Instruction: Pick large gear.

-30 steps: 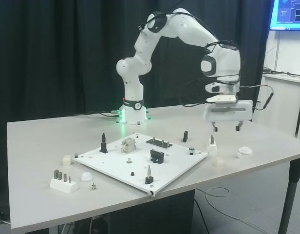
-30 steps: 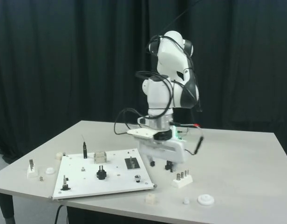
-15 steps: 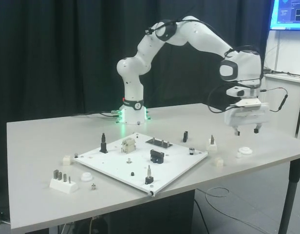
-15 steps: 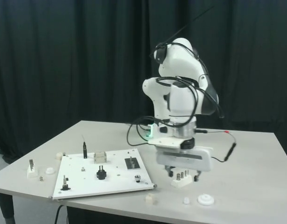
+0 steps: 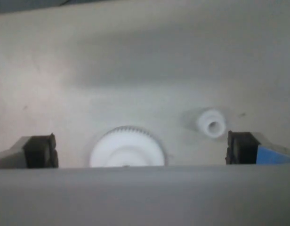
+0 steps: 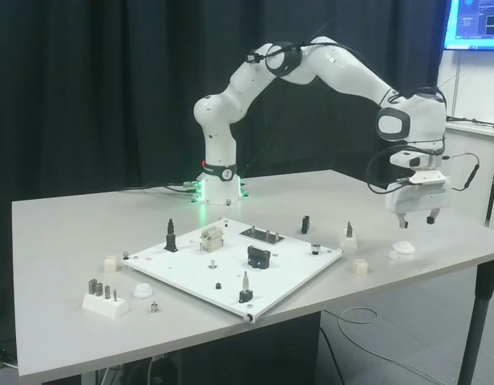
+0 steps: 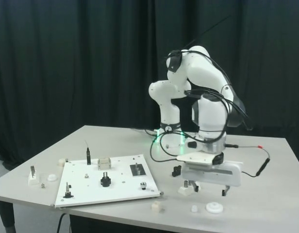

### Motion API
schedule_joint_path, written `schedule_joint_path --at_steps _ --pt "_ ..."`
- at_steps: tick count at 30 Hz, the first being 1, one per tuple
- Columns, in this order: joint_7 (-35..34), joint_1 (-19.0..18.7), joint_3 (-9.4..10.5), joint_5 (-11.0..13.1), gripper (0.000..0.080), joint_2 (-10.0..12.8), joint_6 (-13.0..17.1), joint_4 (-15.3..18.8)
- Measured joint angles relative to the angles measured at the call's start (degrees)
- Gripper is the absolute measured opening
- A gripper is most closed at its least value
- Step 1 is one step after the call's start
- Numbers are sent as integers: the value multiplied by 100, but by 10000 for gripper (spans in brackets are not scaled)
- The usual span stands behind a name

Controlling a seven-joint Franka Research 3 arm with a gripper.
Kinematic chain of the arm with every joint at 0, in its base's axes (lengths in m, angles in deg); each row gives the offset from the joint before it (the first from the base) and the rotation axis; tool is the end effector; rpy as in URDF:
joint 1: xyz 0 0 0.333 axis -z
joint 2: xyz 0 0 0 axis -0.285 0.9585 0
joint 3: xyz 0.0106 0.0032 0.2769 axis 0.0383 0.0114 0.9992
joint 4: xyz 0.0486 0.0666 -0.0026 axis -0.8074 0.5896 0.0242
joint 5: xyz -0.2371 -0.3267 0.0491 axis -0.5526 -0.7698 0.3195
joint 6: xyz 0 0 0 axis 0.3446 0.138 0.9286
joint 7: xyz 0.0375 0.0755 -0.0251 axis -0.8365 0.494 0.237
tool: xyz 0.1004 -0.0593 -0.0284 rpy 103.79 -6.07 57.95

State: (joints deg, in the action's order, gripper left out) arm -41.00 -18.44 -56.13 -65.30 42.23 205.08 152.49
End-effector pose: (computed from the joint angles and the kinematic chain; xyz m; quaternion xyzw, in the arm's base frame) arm 0.6778 0.2510 0.2212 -0.9033 0.4283 -0.0224 0.0115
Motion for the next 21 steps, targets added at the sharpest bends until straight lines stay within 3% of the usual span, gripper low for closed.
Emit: schedule_joint_path --at_steps 21 --pt "21 -252 -18 -6 800 297 -166 76"
